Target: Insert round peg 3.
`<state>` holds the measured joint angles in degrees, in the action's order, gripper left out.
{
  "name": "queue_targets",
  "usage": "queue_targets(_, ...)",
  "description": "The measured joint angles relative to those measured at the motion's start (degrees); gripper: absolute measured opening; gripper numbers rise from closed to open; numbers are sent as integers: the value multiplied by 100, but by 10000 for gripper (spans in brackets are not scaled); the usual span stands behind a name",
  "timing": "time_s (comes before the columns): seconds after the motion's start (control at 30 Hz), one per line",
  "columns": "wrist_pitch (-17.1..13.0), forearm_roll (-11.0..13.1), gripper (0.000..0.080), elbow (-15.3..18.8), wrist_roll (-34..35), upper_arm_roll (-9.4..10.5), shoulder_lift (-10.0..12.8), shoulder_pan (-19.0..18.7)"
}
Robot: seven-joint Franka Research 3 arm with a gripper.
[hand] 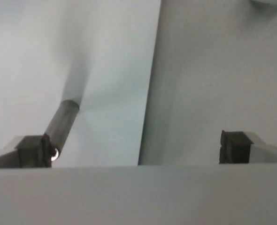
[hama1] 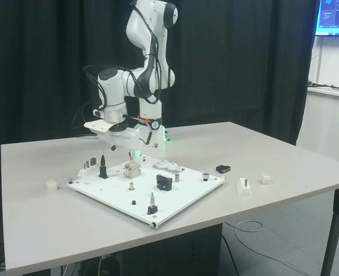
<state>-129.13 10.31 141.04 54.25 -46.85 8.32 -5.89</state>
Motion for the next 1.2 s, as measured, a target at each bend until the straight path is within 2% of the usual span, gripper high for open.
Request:
queue_targets(0.3, 262, 0, 800, -1, 0, -12, 0, 6)
queue_targets(0.6, 286, -23, 800, -35, -40, -57, 0, 17)
queue_targets(0.8, 343, -48, 800, -137, -61, -135, -9, 17)
queue_targets(1.2, 689, -90, 800, -462, -161, -329, -38, 17)
